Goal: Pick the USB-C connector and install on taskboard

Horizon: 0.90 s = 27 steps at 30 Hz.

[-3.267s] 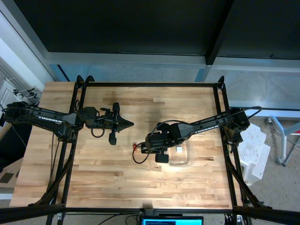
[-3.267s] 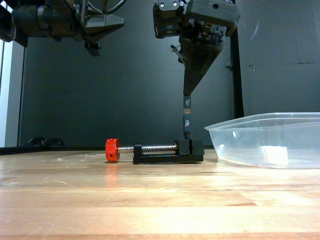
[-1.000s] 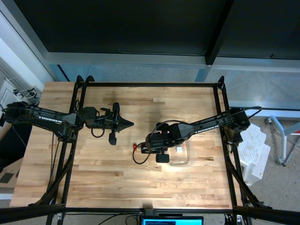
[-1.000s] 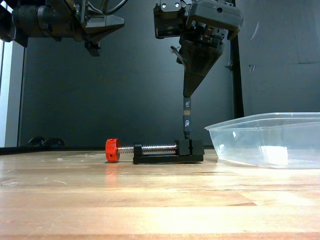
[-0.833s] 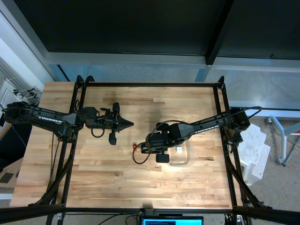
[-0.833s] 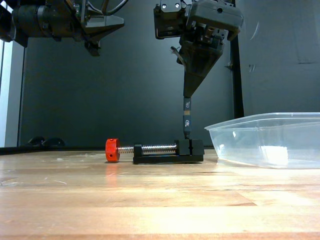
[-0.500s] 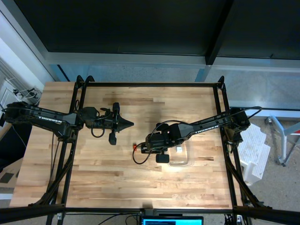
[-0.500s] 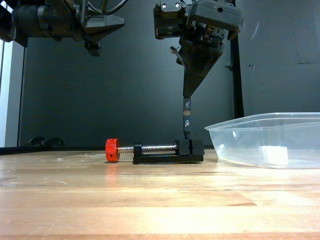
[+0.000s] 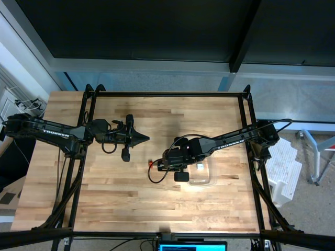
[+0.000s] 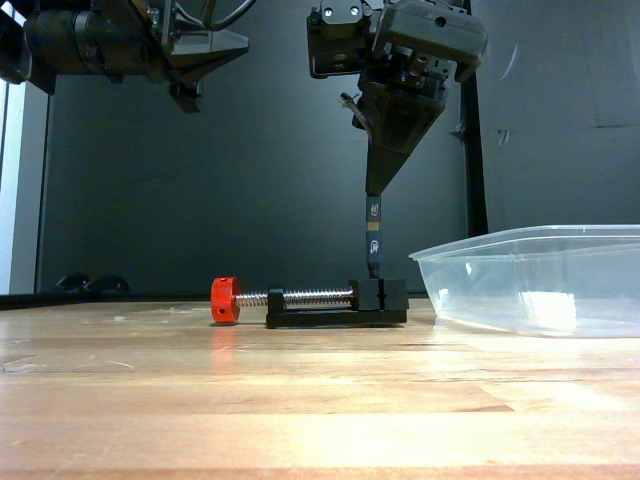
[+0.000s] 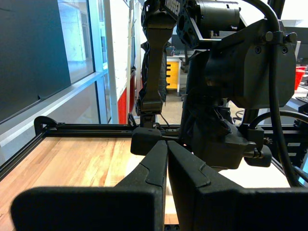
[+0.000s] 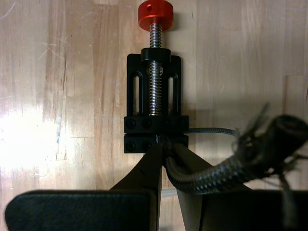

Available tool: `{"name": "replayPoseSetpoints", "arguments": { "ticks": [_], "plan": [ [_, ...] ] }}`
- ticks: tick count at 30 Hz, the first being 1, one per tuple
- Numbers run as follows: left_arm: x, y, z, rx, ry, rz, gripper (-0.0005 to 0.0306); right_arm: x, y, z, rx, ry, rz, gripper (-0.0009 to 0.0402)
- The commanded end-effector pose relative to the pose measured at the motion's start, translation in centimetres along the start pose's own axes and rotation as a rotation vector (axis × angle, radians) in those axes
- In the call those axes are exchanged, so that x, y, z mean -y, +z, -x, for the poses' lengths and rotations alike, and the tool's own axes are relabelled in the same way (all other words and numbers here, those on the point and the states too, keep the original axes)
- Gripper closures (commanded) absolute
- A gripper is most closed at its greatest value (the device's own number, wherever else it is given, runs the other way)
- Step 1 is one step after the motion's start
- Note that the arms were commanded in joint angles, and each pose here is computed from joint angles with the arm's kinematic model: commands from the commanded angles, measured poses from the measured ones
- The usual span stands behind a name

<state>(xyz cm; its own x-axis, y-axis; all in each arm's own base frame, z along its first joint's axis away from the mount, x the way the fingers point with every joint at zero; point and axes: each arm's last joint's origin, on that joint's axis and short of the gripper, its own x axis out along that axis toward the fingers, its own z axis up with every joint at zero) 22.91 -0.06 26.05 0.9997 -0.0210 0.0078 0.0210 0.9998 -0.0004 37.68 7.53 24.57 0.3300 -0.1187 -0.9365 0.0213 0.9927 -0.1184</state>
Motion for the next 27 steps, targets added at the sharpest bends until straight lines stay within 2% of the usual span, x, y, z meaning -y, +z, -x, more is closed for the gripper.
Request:
{"name": "replayPoseSetpoints", "arguments": {
  "ticks": [1, 27],
  "plan": [
    [0.0, 0.0, -0.01, 0.0, 0.0, 0.0, 0.03, -0.02, 0.01, -0.01, 0.0, 0.005, -0.001, 0.0393],
    [-0.01, 0.0, -0.01, 0.0, 0.0, 0.0, 0.03, 0.07, -0.25, -0.45, -0.008, -0.007, 0.002, 0.0393]
  ]
}}
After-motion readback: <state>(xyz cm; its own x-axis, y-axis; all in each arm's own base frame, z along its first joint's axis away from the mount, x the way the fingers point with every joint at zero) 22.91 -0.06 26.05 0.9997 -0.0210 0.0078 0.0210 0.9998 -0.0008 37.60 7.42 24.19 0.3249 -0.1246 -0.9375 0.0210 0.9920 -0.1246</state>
